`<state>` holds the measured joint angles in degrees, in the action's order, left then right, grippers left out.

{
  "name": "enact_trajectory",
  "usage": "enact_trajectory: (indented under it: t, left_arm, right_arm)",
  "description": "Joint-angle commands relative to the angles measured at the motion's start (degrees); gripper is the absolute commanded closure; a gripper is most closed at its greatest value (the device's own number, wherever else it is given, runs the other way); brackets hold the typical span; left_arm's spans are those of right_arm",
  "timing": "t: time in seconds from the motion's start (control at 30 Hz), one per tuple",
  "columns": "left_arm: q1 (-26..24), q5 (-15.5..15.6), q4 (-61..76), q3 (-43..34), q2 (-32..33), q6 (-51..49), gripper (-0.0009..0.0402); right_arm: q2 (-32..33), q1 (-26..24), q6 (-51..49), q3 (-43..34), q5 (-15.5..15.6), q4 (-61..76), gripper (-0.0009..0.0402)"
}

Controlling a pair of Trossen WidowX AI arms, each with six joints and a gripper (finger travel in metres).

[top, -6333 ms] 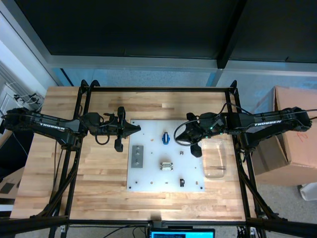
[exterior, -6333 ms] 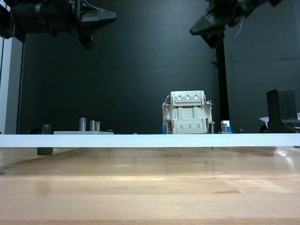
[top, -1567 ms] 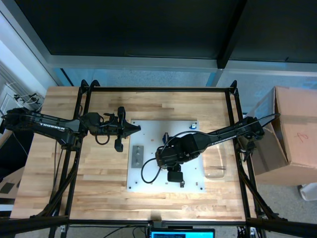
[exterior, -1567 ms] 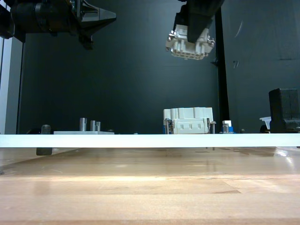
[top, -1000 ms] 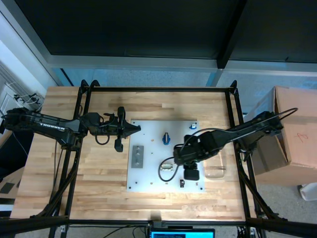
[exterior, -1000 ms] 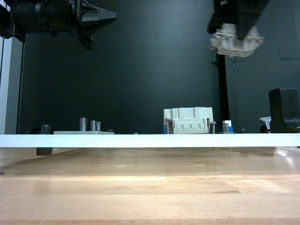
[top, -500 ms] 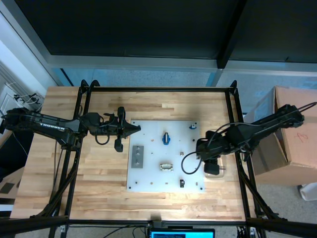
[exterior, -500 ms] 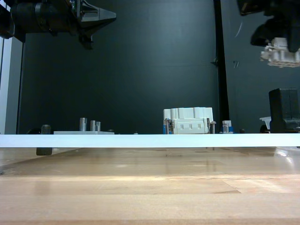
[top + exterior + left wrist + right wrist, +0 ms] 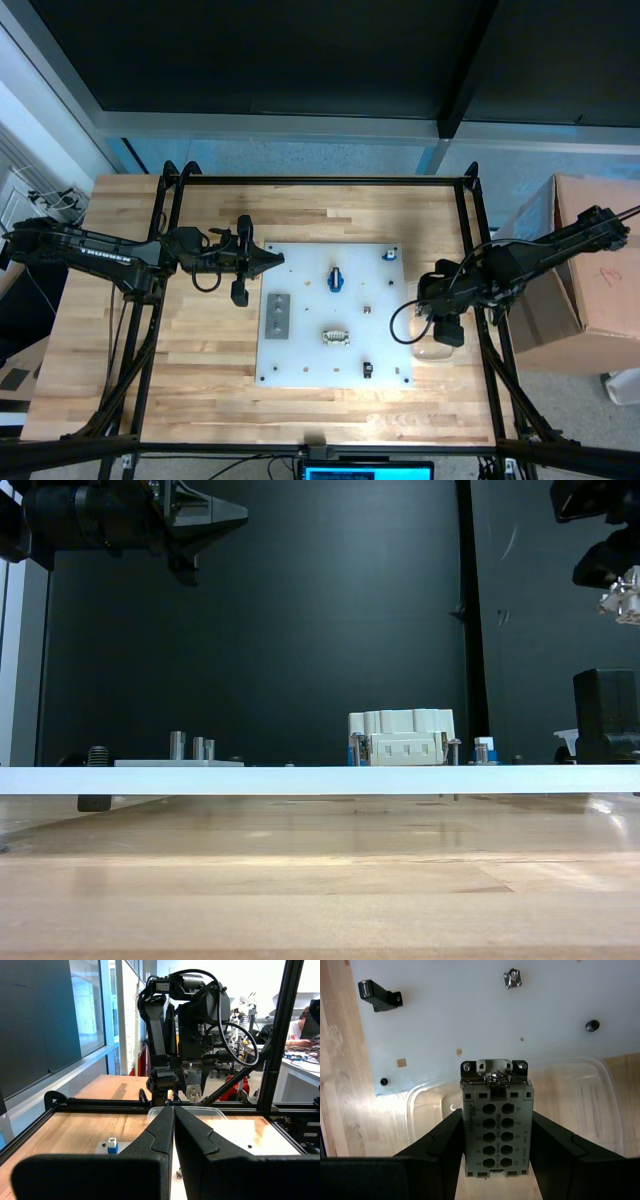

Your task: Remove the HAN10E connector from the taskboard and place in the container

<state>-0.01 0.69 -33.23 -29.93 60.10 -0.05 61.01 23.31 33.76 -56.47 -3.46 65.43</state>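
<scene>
Clamping the HAN10E connector (image 9: 496, 1130), right gripper (image 9: 495, 1116) hangs above the clear container (image 9: 607, 1110) — left gripper (image 9: 272, 258), fingers together, over taskboard's (image 9: 300, 300) far-left corner.

Black left gripper (image 9: 272, 258) hovers left of centre, fingers seemingly touching; black right gripper (image 9: 447, 329), centre-right, clamps grey HAN10E connector (image 9: 496, 1132).

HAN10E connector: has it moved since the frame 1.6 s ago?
Yes. Held in the right gripper, the HAN10E connector moved right, off the taskboard, to above the container. The left gripper hangs shut by the taskboard's far left corner.
</scene>
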Motion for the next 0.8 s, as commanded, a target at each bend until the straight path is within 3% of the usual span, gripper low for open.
enact_trajectory:
  t: [0.03,0.8]
  left_arm:
    - [0.02,0.0,-0.02,-0.02,0.02,0.02,0.0393]
    - [0.02,0.0,-0.02,-0.02,0.02,0.02,0.0393]
  right_arm:
    - [-0.59,0.04,-0.02,0.37,-0.04,0.59,0.0384]
    - [-0.83,0.52,-0.09,0.42,-0.04,0.68,0.0384]
